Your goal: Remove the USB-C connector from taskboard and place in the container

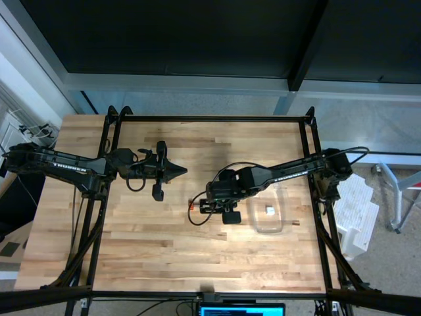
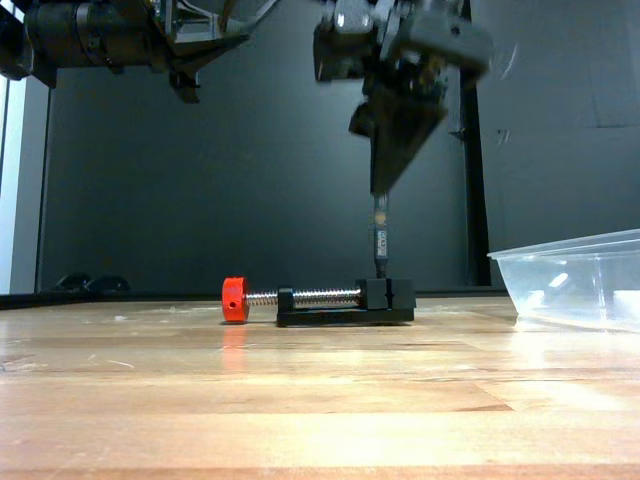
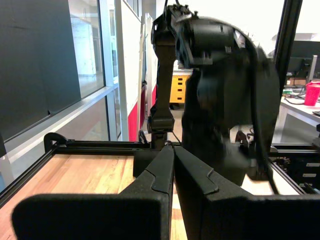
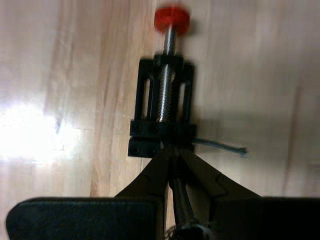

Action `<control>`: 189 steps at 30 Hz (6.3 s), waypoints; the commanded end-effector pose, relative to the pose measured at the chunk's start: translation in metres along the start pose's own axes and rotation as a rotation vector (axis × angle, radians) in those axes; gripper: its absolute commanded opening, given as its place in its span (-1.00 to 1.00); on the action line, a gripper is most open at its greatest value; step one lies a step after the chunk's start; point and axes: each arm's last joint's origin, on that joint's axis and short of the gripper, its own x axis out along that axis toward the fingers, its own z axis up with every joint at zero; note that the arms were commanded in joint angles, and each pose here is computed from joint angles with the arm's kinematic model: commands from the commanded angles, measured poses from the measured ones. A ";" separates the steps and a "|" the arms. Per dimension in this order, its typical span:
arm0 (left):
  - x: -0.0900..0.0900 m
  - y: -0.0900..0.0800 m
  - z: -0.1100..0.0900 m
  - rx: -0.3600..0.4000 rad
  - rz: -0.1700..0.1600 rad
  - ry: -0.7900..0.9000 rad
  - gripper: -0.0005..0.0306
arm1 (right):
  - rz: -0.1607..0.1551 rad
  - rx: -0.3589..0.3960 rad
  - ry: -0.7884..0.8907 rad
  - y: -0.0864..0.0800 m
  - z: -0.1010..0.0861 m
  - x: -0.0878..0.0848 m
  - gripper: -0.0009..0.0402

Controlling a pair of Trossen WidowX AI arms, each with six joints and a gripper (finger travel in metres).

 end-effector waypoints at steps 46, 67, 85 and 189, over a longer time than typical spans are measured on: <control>0.000 0.000 0.000 0.000 0.000 0.001 -0.96 | 0.050 0.192 0.034 0.034 -0.105 -0.063 -0.96; 0.000 0.000 0.000 0.000 0.000 0.000 -0.96 | 0.032 0.180 0.090 0.026 -0.148 -0.057 -0.96; 0.000 0.000 0.000 0.000 0.000 0.001 -0.97 | 0.017 0.201 0.122 0.024 -0.161 -0.047 -0.94; 0.000 0.000 0.000 0.000 0.000 0.000 -0.97 | -0.015 0.119 -1.223 -0.058 -0.108 -0.075 -0.96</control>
